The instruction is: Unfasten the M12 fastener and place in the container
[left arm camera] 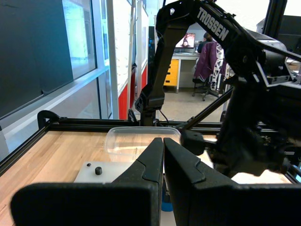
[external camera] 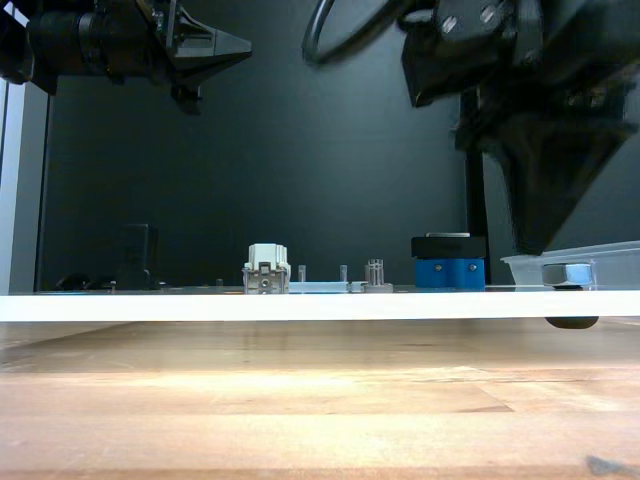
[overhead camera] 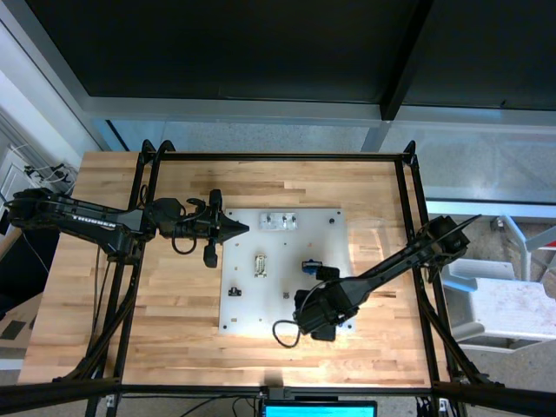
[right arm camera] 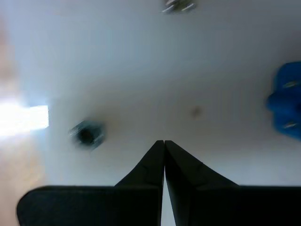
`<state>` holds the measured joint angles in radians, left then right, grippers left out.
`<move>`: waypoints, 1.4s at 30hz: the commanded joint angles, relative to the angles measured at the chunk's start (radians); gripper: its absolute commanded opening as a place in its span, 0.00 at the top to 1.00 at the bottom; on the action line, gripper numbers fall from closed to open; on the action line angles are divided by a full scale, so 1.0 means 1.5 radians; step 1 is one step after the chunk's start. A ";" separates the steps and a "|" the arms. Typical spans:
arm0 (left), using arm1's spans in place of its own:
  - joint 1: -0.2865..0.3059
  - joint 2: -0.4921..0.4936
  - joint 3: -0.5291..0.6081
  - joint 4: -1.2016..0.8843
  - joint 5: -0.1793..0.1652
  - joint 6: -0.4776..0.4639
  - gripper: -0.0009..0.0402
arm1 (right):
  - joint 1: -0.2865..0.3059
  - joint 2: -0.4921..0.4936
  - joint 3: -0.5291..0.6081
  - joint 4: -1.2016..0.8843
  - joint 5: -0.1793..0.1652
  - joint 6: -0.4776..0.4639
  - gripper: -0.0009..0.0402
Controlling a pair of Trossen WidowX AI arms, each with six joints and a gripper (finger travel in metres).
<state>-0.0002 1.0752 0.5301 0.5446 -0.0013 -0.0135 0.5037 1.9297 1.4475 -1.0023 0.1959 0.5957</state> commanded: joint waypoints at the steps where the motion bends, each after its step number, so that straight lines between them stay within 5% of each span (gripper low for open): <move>1: 0.000 0.000 0.000 0.000 0.000 0.000 0.98 | 0.000 -0.008 0.000 -0.002 -0.034 -0.001 0.98; 9: 0.000 0.000 0.000 0.000 0.000 0.000 0.98 | 0.000 -0.019 0.018 0.010 -0.169 -0.001 0.98; 30: 0.000 0.000 0.000 0.000 0.000 0.000 0.98 | 0.003 0.028 0.009 0.076 -0.166 -0.035 0.98; 34: 0.000 0.000 0.000 0.000 0.000 0.000 0.98 | 0.003 0.027 0.009 0.071 -0.154 -0.036 0.98; 39: 0.000 0.000 0.000 0.000 0.000 0.000 0.98 | 0.002 0.022 0.016 0.011 -0.038 -0.032 0.98; 42: 0.000 0.000 0.000 0.000 0.000 0.000 0.98 | 0.002 0.016 0.019 -0.003 -0.017 -0.034 0.98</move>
<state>-0.0002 1.0752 0.5301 0.5442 -0.0010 -0.0135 0.5045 1.9602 1.4746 -1.0019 0.1703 0.5434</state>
